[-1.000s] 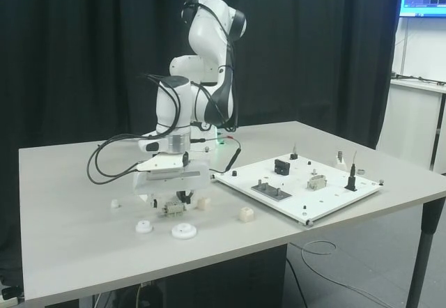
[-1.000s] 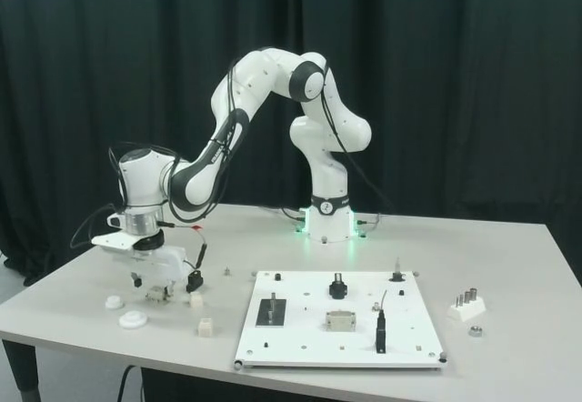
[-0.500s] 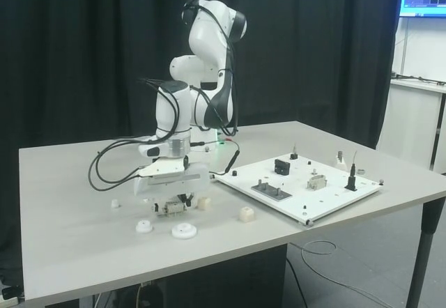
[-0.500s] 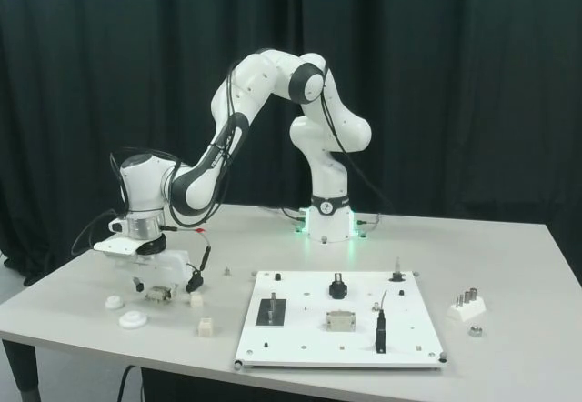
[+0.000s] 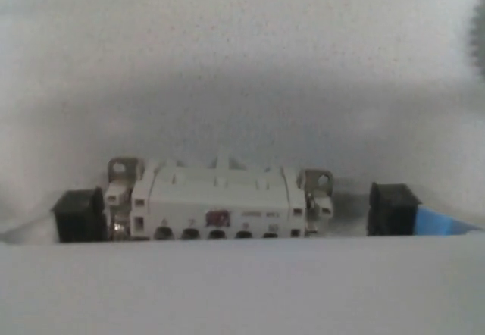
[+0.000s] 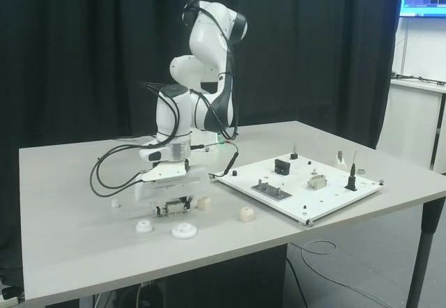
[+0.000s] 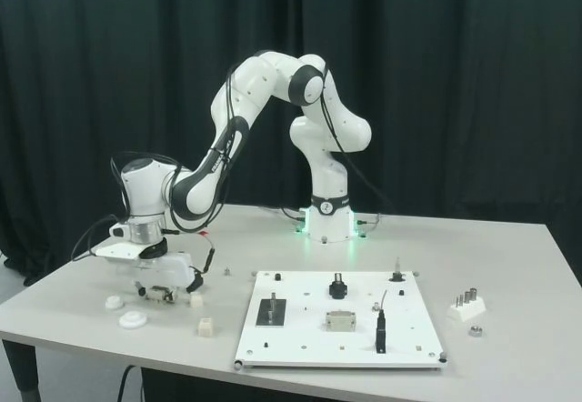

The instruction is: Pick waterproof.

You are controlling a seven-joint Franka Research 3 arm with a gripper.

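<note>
Wrist view, waterproof connector (image 5: 218, 203) between tool (image 5: 235, 214) fingertips, touching unclear.

Waterproof connector (image 5: 216, 202) lower edge hidden behind white housing (image 5: 242, 286); its red label unreadable.

A white board (image 6: 300, 186) lies on the grey table (image 6: 63, 182), carrying a grey plate (image 7: 271, 312), a black knob (image 7: 337, 286) and a black upright plug (image 7: 381, 336). Left of the board sit two white discs (image 7: 133, 318) (image 7: 113, 302) and two small white cubes (image 7: 205, 327) (image 7: 195, 299). Near the table's right end stands a small white block (image 7: 467, 306) holding grey pins. Black curtains (image 7: 455, 84) hang behind.
</note>
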